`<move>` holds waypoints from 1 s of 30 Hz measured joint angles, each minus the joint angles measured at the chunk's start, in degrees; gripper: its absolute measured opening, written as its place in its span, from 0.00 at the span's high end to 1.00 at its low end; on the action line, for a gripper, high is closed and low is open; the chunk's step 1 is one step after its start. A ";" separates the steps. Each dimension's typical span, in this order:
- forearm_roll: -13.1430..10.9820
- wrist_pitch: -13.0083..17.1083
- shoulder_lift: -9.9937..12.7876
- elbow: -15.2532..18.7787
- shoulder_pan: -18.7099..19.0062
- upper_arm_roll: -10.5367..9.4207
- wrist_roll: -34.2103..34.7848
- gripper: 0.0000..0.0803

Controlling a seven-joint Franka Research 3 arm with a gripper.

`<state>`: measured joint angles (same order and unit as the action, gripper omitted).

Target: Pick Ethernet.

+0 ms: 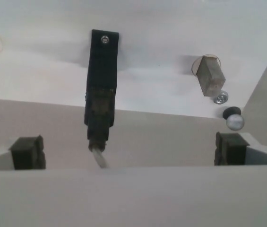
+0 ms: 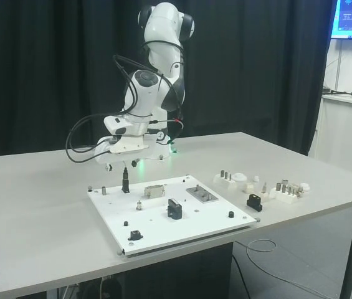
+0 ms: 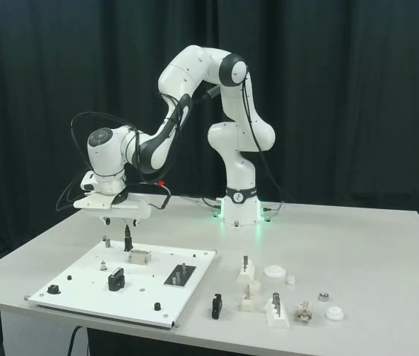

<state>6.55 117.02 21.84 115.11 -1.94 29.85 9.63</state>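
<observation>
The black Ethernet plug (image 1: 100,101) is standing upright on the white board (image 1: 161,94), between the spread fingertips of the gripper (image 1: 128,150); nothing is being pinched. A skewed descent is risking a finger striking the plug; the nearby grey peg (image 1: 211,75) is crowding one side.

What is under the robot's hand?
Under the gripper a black plug with a short cable stands upright on the white board. The open fingers hang on each side. The socket beneath the plug is hidden.

White board (image 2: 182,233) on grey table (image 2: 38,205); small parts (image 3: 276,311) beside.
</observation>
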 joint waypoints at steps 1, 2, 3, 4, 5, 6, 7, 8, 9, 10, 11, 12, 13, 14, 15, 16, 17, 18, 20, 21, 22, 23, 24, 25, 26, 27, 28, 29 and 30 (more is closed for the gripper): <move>-0.01 0.00 0.00 0.00 -0.01 0.00 0.01 0.00; -0.03 0.01 0.00 0.00 -0.01 0.00 0.01 0.00; -0.05 0.01 0.00 0.00 -0.02 0.00 0.01 0.00; -0.07 0.01 0.00 0.00 -0.02 0.01 0.01 0.00; -0.09 0.02 0.00 0.00 -0.02 0.01 0.01 0.00; -0.11 0.02 0.00 0.00 -0.02 0.02 0.01 0.00; -0.14 0.02 0.00 0.00 -0.03 0.02 0.01 0.00; -0.17 0.02 0.00 0.00 -0.03 0.03 0.02 0.00; -0.20 0.02 -0.01 0.00 -0.03 0.03 0.03 0.00; -0.24 0.03 -0.01 0.00 -0.03 0.03 0.05 0.00; -0.27 0.03 -0.03 0.00 -0.03 0.03 0.06 0.00; -0.32 0.03 -0.05 0.00 -0.03 0.03 0.07 0.00; -0.37 0.04 -0.08 0.00 -0.03 0.02 0.08 0.00; -0.46 0.04 -0.12 0.00 -0.03 0.01 0.10 0.00; -0.55 0.04 -0.18 0.00 -0.03 0.00 0.13 0.00; -0.64 0.04 -0.26 0.00 -0.03 -0.03 0.19 0.00; -0.73 0.04 -0.36 0.00 -0.02 -0.06 0.25 0.00; -0.86 0.04 -0.47 0.00 0.00 -0.08 0.30 0.00; -1.25 -0.01 -0.70 0.00 0.08 -0.10 0.35 0.00; -1.55 -0.04 -0.82 0.00 0.13 -0.11 0.35 0.00; -1.80 -0.10 -0.96 0.00 0.20 -0.12 0.36 0.00; -2.00 -0.20 -1.12 0.00 0.26 -0.16 0.36 0.00; -2.20 -0.31 -1.28 0.00 0.33 -0.21 0.37 0.00; -2.44 -0.47 -1.49 0.00 0.42 -0.26 0.42 0.00; -2.67 -0.62 -1.68 0.00 0.55 -0.29 0.50 0.00; -2.91 -0.78 -1.88 0.00 0.71 -0.30 0.63 0.00; -3.16 -0.99 -2.09 0.00 0.92 -0.30 0.82 0.00; -3.43 -1.27 -2.29 0.00 1.13 -0.31 1.00 0.00; -3.73 -1.60 -2.52 0.00 1.38 -0.31 1.15 0.00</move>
<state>2.82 115.42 19.33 115.12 -0.56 29.54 10.78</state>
